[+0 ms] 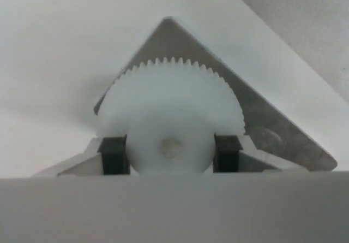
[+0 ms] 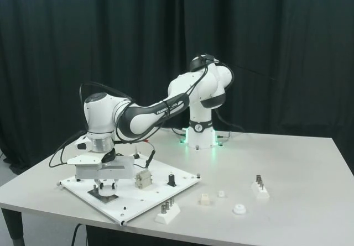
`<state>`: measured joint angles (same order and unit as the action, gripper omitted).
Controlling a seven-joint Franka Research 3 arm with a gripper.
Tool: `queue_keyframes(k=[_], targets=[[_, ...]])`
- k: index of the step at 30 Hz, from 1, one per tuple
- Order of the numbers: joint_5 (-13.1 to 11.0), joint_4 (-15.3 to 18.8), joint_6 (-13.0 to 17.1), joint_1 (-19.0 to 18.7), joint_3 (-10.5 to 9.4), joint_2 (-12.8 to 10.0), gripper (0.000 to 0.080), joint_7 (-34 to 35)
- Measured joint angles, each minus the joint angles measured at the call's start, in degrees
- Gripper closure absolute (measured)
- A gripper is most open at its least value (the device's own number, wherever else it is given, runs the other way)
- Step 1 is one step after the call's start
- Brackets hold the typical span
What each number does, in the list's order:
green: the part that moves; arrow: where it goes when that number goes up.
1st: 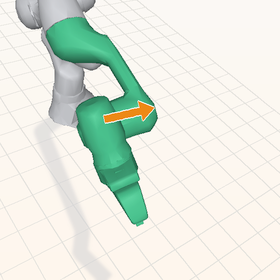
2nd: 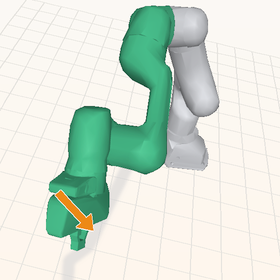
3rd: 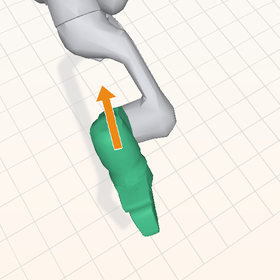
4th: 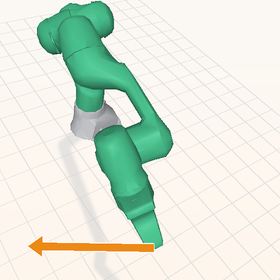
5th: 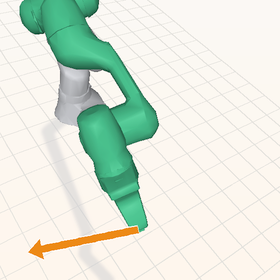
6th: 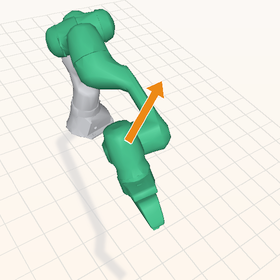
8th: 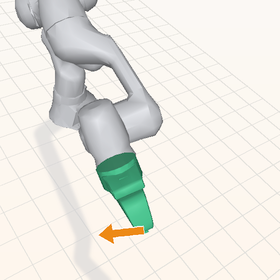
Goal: Insert large gear.
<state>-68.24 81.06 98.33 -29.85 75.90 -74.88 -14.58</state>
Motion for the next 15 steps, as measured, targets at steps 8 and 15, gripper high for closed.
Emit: queue_keyframes(k=[8,15], targets=[[0.0,-0.1,0.0,0.0,-0.03,0.0,0.0469,0.0],[0.0,-0.4,0.0,0.1,-0.04,-0.1,0.0469,0.0]])
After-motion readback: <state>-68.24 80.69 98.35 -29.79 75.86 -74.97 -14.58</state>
